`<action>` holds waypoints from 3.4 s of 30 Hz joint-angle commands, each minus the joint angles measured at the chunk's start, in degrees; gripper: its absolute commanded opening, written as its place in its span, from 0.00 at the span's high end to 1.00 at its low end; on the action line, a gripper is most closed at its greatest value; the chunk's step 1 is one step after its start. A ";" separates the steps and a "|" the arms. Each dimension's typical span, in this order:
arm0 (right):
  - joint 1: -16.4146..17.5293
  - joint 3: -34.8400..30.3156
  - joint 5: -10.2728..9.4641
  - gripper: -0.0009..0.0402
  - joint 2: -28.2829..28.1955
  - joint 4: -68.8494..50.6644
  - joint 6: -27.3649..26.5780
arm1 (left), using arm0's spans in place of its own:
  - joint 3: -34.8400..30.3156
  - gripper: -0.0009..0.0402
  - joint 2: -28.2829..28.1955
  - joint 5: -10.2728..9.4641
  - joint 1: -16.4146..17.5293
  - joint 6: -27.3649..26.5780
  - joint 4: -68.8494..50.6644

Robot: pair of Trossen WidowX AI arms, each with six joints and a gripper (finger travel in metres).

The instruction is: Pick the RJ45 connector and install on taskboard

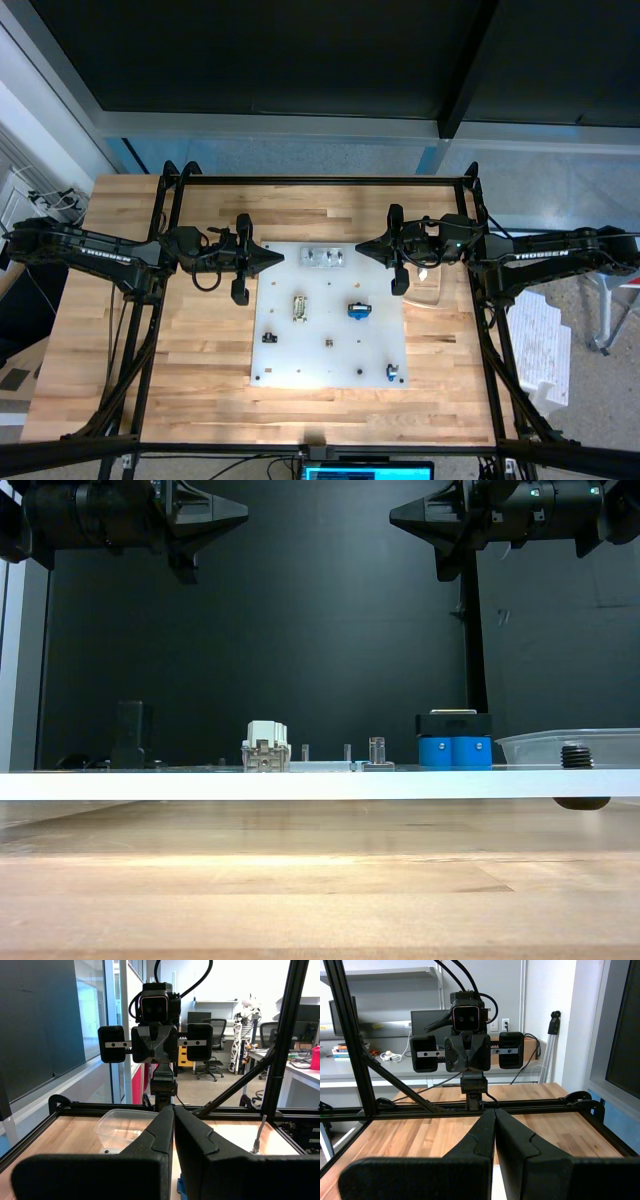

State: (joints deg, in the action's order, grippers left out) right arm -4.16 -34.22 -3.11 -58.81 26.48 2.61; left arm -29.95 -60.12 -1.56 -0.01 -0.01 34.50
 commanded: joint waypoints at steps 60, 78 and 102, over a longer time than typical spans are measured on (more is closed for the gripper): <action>0.28 1.18 0.04 0.98 -0.04 0.79 -0.68 | 0.00 0.98 0.00 0.02 0.02 0.00 0.00; 0.28 1.18 0.04 0.98 -0.04 0.59 -0.55 | 0.00 0.98 0.00 0.02 0.02 0.00 0.00; 0.28 1.18 0.04 0.98 -0.04 0.00 -0.55 | 0.00 0.98 0.00 0.02 0.00 0.00 0.00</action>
State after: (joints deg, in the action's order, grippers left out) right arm -3.88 -33.04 -3.09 -58.85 26.44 2.04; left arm -29.93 -60.12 -1.54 -0.01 -0.01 34.50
